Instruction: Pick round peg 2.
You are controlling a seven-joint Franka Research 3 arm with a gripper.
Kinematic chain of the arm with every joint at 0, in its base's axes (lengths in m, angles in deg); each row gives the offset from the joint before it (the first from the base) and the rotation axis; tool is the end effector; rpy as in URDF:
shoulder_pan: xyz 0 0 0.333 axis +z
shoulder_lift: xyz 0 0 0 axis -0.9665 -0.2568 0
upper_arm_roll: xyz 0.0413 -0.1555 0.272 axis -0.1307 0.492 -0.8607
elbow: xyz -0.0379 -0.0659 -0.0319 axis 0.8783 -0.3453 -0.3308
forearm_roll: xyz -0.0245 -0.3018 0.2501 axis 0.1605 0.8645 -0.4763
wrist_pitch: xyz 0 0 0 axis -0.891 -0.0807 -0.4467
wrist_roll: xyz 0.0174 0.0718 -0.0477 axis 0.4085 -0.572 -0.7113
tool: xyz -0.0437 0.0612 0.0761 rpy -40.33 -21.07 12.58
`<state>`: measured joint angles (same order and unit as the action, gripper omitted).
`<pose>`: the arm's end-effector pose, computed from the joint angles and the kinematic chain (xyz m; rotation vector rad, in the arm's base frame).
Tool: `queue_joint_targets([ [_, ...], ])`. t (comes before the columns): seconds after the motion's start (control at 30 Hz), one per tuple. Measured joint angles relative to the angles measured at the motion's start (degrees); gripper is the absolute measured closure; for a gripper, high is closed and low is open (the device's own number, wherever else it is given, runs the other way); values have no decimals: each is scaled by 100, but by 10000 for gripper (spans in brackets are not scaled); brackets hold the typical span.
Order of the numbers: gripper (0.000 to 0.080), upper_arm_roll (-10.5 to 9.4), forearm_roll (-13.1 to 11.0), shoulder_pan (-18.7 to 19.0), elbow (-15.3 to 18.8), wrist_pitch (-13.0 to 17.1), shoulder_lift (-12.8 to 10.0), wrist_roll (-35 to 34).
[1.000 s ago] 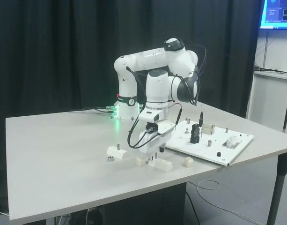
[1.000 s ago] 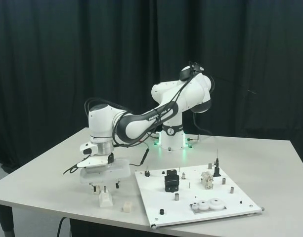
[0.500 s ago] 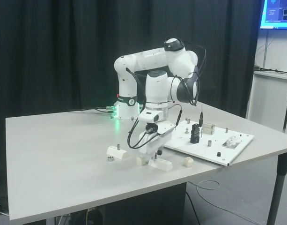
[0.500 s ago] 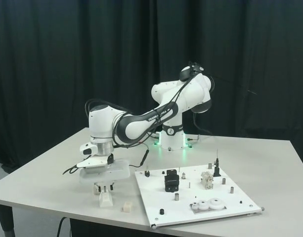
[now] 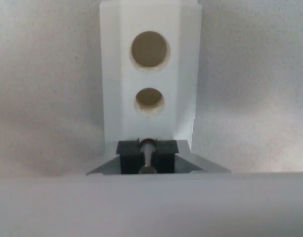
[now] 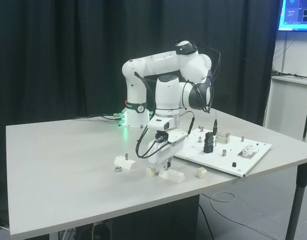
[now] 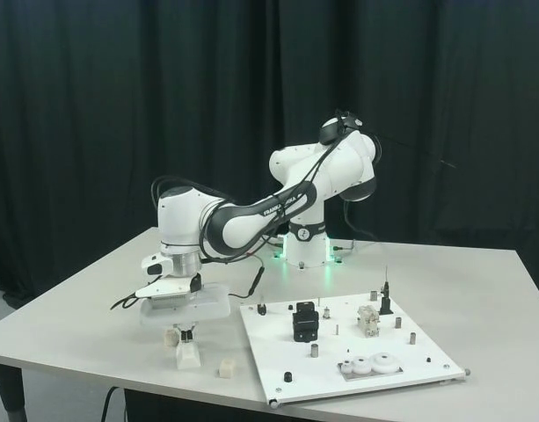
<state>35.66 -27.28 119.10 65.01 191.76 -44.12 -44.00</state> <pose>0.6264 -0.1611 0.2044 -3.0864 0.4434 -0.0740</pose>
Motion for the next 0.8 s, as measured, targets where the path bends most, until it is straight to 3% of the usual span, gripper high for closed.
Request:
queue_joint_targets([
  [0.37,739,55,0,27,-1,-18,19,0],
  [0.8,741,454,41,211,0,-382,22,-52],
])
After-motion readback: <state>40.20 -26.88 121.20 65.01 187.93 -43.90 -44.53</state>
